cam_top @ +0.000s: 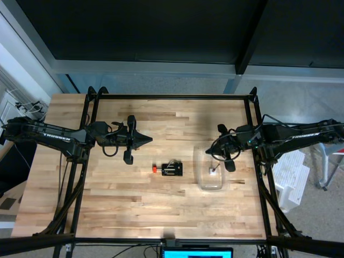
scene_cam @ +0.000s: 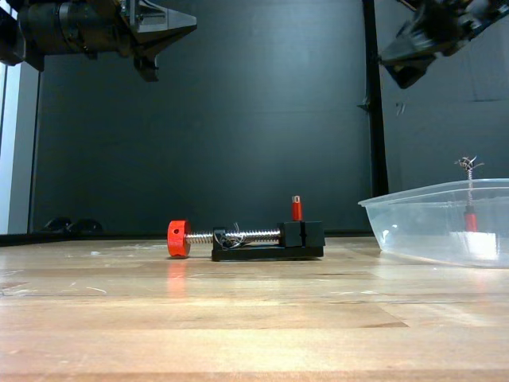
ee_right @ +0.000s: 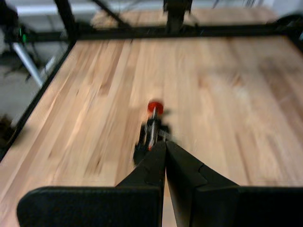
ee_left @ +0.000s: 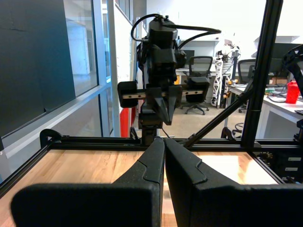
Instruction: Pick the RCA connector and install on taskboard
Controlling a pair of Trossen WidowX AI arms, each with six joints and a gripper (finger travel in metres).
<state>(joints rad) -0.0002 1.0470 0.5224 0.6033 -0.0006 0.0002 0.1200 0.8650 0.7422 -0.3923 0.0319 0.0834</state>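
Pick not yet begun. RCA connector (cam_top: 214,171) stands in clear tray (cam_top: 209,188), beside taskboard (cam_top: 173,169) on tabletop (cam_top: 134,199). Right hand (cam_top: 209,151) hovers above tray, fingers together, empty. Left hand (cam_top: 149,141) parked high, fingers together. My next move, I judge: open right hand, descend over connector.

low view crops left gripper (scene_cam: 188,25) at upper left, right gripper (scene_cam: 390,57) at upper right, tray (scene_cam: 413,227) at right edge; right wrist view blurs taskboard (ee_right: 149,137).
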